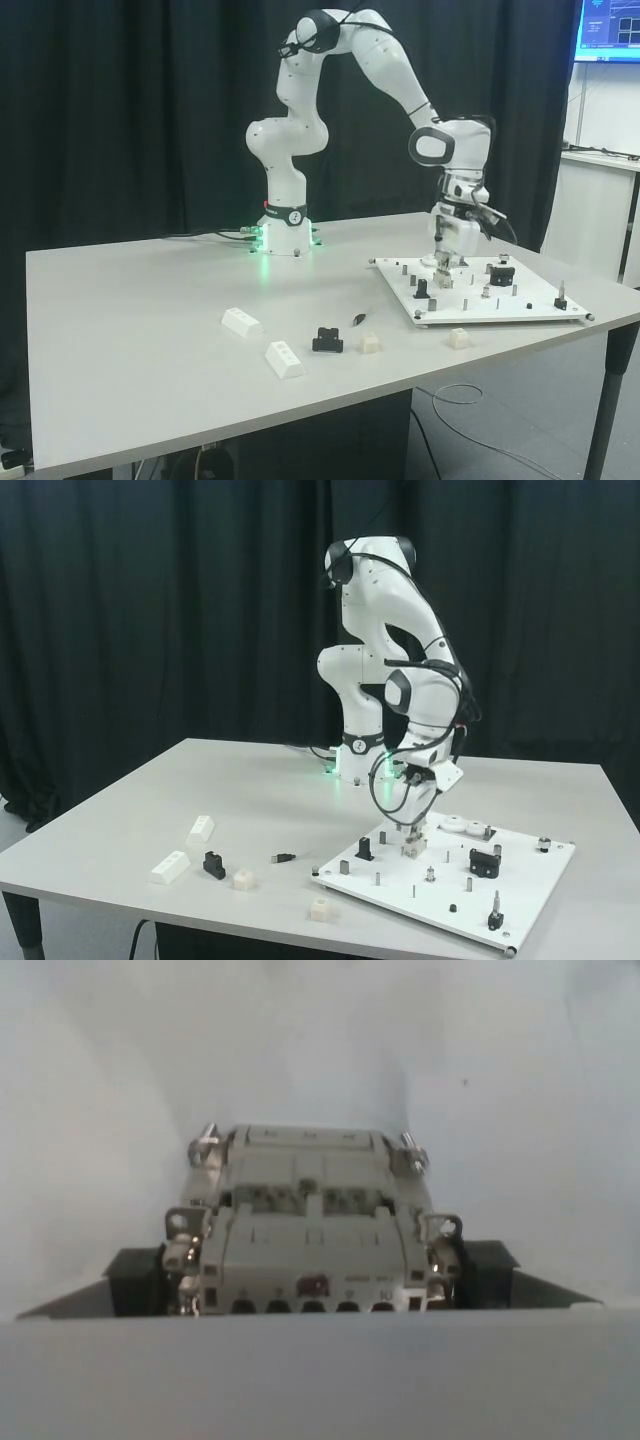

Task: Remove waterproof.

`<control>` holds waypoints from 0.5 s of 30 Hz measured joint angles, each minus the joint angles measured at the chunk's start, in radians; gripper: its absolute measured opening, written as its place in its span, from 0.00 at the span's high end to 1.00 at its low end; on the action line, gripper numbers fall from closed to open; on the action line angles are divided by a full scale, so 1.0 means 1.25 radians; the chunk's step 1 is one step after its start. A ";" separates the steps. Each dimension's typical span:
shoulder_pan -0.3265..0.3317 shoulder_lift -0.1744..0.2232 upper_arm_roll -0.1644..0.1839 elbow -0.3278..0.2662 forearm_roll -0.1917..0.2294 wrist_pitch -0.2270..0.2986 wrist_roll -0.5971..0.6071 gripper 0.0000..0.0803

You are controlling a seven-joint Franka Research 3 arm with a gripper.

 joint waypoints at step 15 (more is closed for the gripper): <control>0.000 -0.072 0.025 0.004 0.000 -0.069 0.007 0.23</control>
